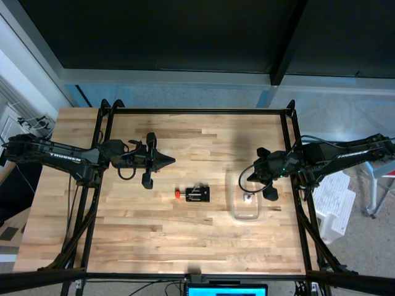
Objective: Pick the RCA connector and install on taskboard
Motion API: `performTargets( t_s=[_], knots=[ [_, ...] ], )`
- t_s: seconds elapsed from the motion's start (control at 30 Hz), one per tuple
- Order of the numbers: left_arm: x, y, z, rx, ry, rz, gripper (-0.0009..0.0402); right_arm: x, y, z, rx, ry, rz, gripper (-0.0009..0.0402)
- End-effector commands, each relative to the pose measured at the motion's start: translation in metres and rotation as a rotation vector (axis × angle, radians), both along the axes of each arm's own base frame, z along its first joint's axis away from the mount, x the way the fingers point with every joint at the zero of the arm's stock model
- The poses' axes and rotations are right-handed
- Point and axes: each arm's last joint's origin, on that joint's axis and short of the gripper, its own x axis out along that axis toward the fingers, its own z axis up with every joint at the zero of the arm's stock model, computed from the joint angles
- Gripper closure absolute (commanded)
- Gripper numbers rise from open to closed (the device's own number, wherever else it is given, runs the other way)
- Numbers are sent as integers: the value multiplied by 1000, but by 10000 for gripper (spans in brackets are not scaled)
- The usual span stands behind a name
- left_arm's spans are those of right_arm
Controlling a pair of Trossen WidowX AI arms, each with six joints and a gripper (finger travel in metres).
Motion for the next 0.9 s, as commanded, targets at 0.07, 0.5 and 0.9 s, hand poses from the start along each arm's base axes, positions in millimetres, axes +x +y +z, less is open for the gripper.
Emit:
performTargets(
  t_s=[0.07, 0.5, 0.9],
  knots=[
    [0, 0, 0, 0, 0, 0, 393, -7, 7, -5, -20, 63, -4, 393],
    [0, 0, 0, 0, 0, 0, 393, -21, 20, -13, -8, 205, 31, 393],
    [0, 0, 0, 0, 0, 0, 393, -16, 27, -35, -52, 329, 49, 392]
  ],
)
